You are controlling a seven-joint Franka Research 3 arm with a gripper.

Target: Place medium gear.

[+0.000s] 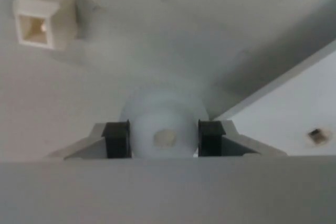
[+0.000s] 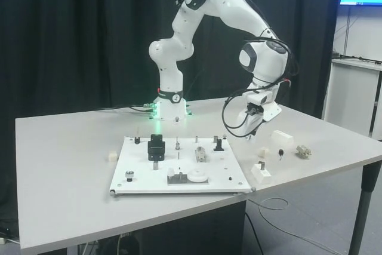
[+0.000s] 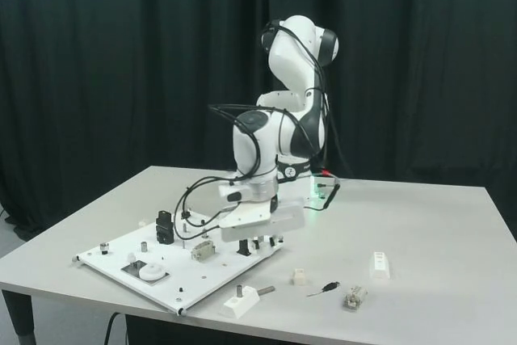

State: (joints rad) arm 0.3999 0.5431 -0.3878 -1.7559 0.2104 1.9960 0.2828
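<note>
Gripper (image 1: 164,139) has its jaws closed narrow on the medium gear (image 1: 164,129); the black fingers (image 1: 116,139) press the white round part from both sides, seen clearly in the wrist view. In the room views the gripper (image 2: 255,113) hangs above the grey table (image 2: 65,147), just off the far right corner of the white board (image 2: 140,177), clear of both surfaces. The gear is held in the air, not on the board. Board edge (image 1: 294,119) shows next to the gear in the wrist view, and a small white square block (image 1: 44,19) lies on the table beyond. Another white gear (image 2: 197,176) sits on the board near its front edge. White block with a peg (image 3: 241,303) lies on the table beside the board.
</note>
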